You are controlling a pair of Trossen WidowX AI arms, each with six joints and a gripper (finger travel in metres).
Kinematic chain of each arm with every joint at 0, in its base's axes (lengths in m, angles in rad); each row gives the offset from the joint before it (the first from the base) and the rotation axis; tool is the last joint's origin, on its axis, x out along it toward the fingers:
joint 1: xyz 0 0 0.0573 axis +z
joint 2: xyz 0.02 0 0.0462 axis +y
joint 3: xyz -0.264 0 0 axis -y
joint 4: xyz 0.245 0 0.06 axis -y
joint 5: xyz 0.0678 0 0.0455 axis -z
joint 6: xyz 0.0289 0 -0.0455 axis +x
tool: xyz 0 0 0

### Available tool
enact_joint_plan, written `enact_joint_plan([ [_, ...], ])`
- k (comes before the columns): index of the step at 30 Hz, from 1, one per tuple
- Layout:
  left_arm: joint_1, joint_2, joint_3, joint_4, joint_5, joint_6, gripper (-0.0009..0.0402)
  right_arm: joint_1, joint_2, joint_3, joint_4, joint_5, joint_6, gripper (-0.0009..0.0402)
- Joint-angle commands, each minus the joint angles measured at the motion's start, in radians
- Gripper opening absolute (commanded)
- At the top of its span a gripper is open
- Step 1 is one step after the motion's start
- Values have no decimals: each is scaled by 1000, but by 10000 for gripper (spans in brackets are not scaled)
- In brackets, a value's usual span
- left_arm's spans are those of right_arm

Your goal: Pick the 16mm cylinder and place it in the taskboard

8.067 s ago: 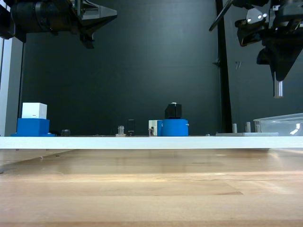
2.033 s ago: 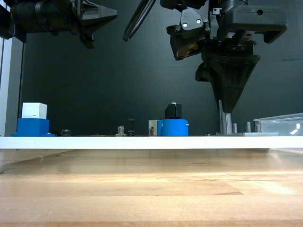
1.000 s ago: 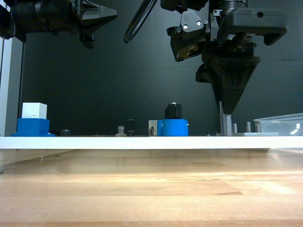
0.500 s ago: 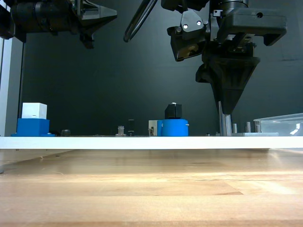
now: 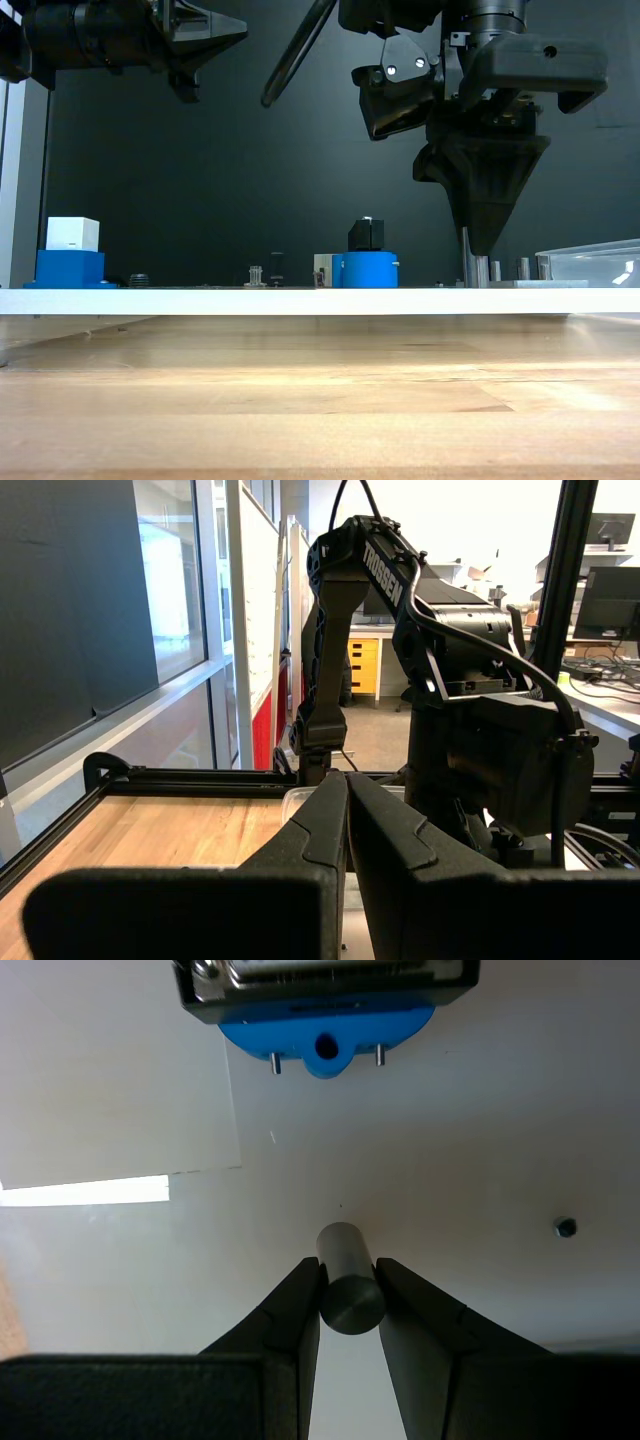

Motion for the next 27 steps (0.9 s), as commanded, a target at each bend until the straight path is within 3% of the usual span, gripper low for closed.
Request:
enact_joint_plan([
  [1,0,0,0,0,0,0,0,0,-5,-11,3,3,1,43],
  [27,0,0,0,0,0,0,0,2,-5,-84,86,2,0,43],
])
